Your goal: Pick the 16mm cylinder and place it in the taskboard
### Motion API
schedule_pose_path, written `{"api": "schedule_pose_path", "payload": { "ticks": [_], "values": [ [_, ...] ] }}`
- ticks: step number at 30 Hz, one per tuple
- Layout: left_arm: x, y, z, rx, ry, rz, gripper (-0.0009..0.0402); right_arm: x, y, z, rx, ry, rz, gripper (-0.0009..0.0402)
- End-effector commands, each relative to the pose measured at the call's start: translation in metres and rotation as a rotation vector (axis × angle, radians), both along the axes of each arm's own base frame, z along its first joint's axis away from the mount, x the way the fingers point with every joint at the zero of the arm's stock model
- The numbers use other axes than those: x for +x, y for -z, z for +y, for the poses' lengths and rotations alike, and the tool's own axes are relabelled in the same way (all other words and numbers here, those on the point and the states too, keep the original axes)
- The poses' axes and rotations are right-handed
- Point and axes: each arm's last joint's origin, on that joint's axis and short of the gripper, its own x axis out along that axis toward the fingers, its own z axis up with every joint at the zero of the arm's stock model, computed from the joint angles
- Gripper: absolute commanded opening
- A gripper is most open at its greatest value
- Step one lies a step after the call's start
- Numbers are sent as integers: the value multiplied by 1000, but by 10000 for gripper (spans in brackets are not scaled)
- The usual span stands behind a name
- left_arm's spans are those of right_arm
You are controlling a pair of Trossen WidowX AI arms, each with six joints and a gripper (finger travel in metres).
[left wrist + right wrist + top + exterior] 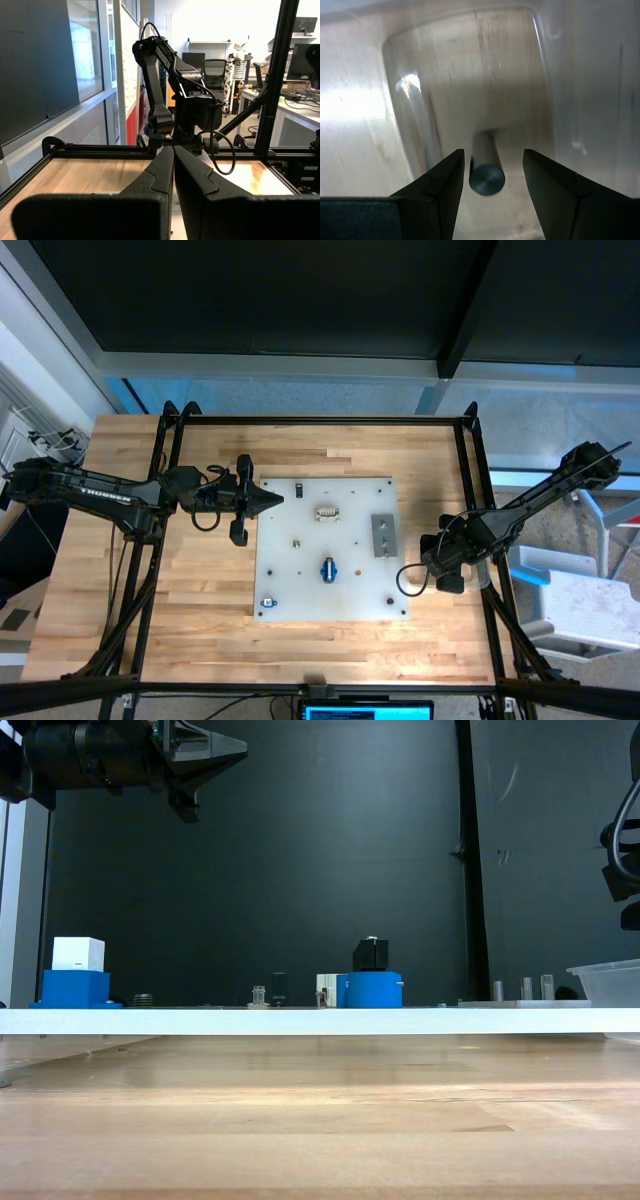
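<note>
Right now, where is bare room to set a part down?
Bare tabletop nearside and left of the taskboard. Crowded right: open right gripper straddles the 16mm cylinder in the clear tray. Shut left gripper hangs over the taskboard's left edge.

Table (200, 570): pale wood planks, black frame (320, 421) round the edges.
Taskboard (300, 590): white square plate, flat at mid-table.
On board: grey block (385, 535) near the right edge; blue connector (328, 569) about centre; small white socket (325, 512) behind it; small blue piece (267, 603) at the near left corner.
Left gripper (272, 499): over the board's left edge towards the far corner, fingers drawn to a point, aimed right.
Right gripper (448, 578): just off the board's right edge, pointing down.
</note>
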Motion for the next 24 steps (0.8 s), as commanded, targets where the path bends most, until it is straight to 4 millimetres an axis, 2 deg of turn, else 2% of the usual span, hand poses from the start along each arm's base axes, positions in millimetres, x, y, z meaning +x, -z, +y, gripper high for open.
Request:
{"api": "schedule_pose_path", "payload": {
  "ticks": [1,24],
  "values": [
    [0,0,0,0,0,0,0,-1,1,0,4,-1,7,151],
    [0,0,0,0,0,0,0,0,0,0,9,-1,2,67]
  ]
}}
